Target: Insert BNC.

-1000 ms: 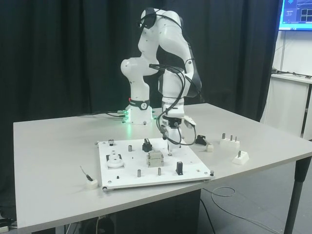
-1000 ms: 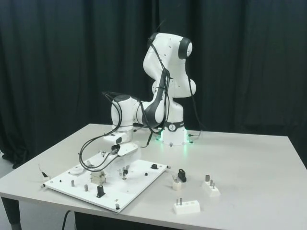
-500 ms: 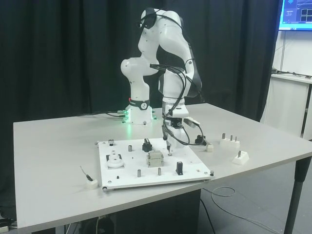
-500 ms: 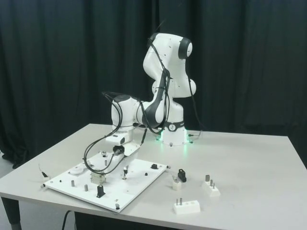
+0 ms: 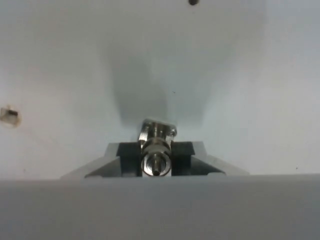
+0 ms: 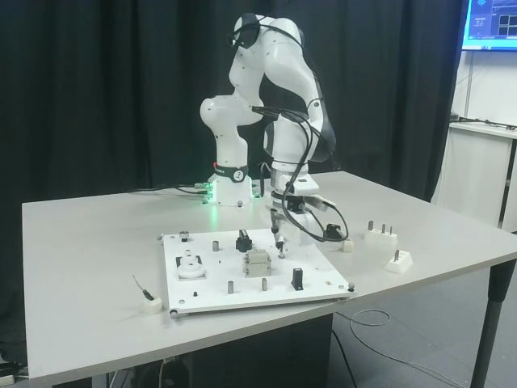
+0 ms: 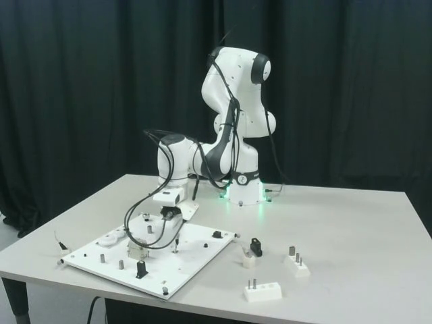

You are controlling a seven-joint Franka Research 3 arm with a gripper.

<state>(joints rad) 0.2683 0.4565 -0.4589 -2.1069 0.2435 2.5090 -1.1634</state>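
While the BNC connector (image 5: 156,150) is left standing on the white board (image 6: 212,287), the end effector (image 6: 283,217) has been raised clear, apparently empty, so insertion is judged done.

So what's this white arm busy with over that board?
The white robot arm hangs its gripper just above a white board of small fittings on the grey table. Seen from the wrist, a metal BNC connector stands upright on the board right below the gripper. Whether it is fully locked in cannot be told.
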